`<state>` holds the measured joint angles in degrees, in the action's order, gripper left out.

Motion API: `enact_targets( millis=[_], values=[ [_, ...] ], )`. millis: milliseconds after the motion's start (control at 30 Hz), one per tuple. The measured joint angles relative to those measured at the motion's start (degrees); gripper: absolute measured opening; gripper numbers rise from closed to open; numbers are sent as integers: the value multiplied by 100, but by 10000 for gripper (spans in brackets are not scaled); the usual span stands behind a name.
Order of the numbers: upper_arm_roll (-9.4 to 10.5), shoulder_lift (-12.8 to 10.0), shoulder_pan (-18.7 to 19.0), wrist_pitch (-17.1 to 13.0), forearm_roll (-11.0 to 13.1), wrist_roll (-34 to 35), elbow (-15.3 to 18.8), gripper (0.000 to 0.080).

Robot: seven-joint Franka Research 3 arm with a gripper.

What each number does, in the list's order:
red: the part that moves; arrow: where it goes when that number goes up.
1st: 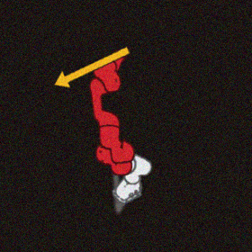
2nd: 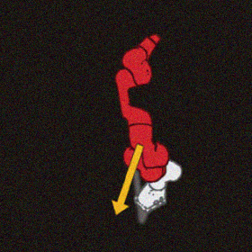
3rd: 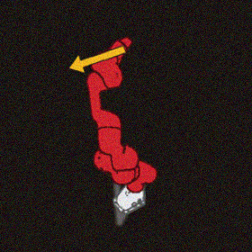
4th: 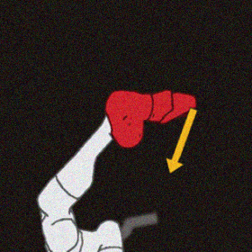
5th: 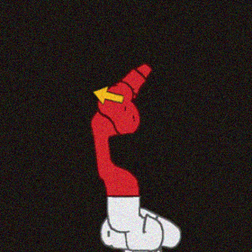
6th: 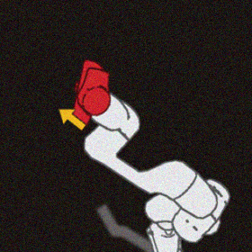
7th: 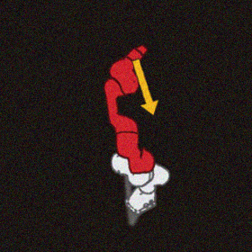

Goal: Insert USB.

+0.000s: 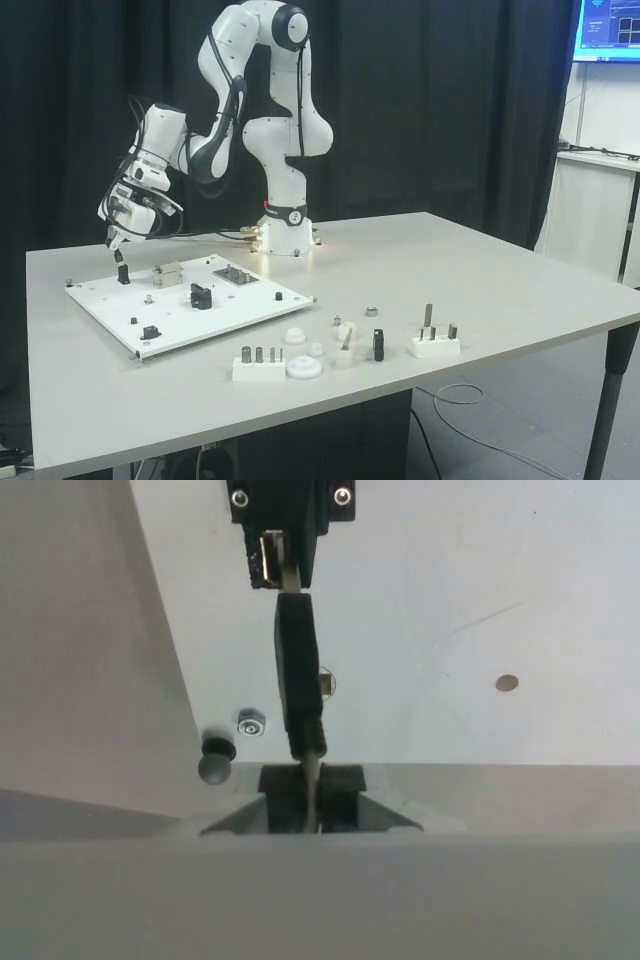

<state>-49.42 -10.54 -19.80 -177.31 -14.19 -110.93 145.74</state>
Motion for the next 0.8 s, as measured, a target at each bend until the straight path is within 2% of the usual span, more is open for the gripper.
enact_targets(
  millis=[800],
  values=[
    [-71,359,-48,389,0,-205,103,25]
  ],
)
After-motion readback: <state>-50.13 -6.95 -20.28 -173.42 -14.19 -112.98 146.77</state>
